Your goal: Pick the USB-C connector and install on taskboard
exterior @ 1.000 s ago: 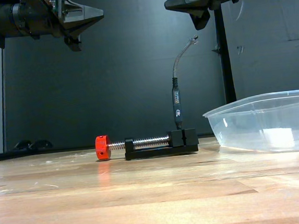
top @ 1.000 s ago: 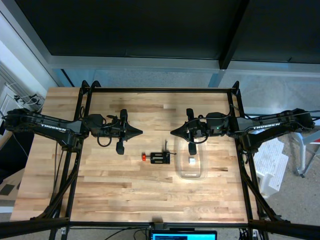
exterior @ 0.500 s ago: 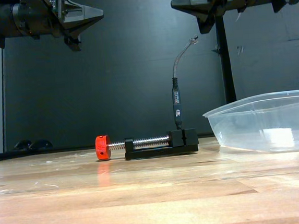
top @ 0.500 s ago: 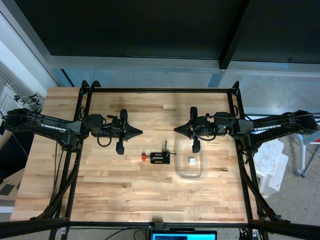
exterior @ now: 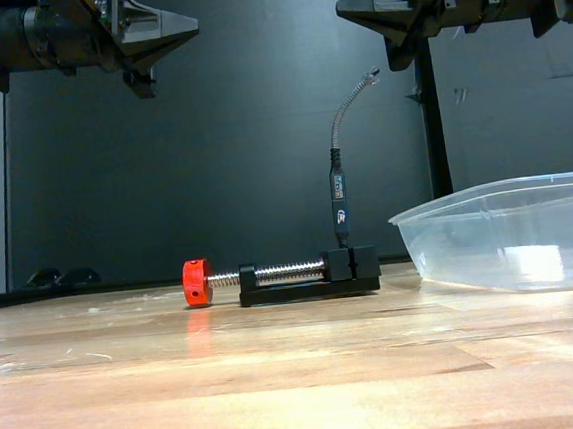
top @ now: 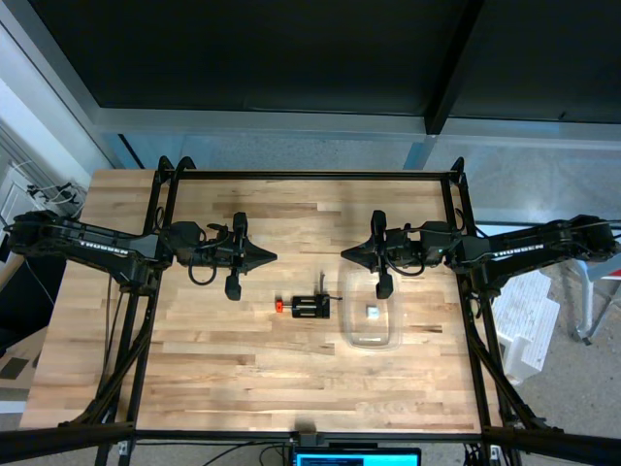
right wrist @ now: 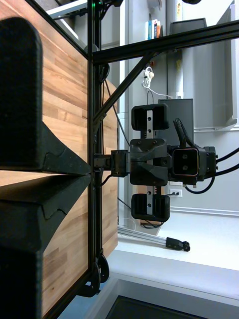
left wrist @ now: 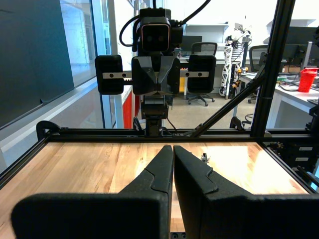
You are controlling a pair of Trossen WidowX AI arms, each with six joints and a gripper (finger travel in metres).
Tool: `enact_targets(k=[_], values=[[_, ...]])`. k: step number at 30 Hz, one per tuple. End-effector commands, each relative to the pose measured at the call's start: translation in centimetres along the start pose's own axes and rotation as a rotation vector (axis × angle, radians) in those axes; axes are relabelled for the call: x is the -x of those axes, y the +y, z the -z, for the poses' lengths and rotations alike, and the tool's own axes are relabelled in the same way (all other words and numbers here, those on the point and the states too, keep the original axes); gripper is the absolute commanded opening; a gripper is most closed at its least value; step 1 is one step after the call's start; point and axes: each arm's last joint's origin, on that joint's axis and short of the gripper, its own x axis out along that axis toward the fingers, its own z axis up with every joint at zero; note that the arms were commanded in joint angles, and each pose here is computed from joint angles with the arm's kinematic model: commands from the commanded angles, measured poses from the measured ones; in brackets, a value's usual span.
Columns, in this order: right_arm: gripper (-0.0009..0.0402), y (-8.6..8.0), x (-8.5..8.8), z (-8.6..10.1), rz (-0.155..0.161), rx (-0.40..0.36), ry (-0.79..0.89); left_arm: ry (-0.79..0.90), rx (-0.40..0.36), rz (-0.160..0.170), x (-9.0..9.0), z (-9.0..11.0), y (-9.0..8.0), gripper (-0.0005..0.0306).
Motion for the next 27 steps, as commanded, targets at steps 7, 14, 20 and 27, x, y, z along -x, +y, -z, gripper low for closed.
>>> enact_targets(k=[7,14,20,27], values=[[0.0,-0.03,0.14,0.3,0.007,-0.018,-0.014,-0.001,0.0,0.0,0.0,-0.02,0.0,0.0],[0.0,-0.03,0.13,0.33,0.008,-0.025,-0.012,-0.001,0.0,0.0,0.0,-0.02,0.0,0.0],[0.0,-0.03,0.13,0.35,0.008,-0.025,-0.01,-0.001,0.0,0.0,0.0,-0.02,0.01,0.0],[0.0,-0.03,0.13,0.39,0.007,-0.025,-0.006,-0.001,0.0,0.0,0.0,-0.02,0.0,0.0]])
